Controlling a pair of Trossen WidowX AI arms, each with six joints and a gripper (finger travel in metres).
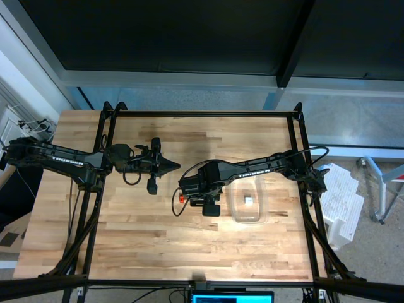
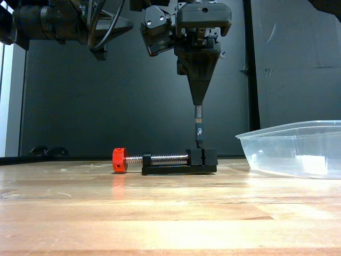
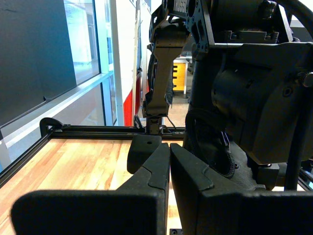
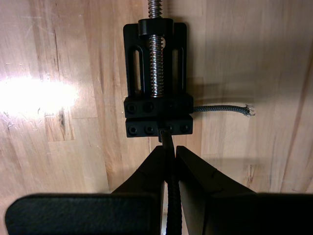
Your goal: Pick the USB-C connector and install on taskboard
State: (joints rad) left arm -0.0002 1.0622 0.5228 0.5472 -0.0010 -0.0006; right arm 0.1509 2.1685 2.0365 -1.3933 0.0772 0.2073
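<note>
A wooden worktop (image 1: 126,246) is carrying the scene, with two black arms reaching inward over it. The left claw (image 3: 169,148) is hovering above the wood, left of and beyond the taskboard (image 2: 203,158), its fingers pressed together and gripping nothing. A clear plastic tray (image 2: 266,152) is sitting just to the right of the taskboard, which is lying flat near the worktop's middle with its red-orange knob (image 2: 119,160) pointing left. The right claw (image 2: 198,102) is pointing straight down over the taskboard's block end, pinching the USB-C connector (image 2: 198,127). The connector is hanging upright below the fingertips, its lower end meeting the block's top. Whether it is seated cannot be told. A short braided cord (image 4: 222,108) is sticking out from the taskboard's side. A small white piece (image 1: 249,199) is lying in the tray.
</note>
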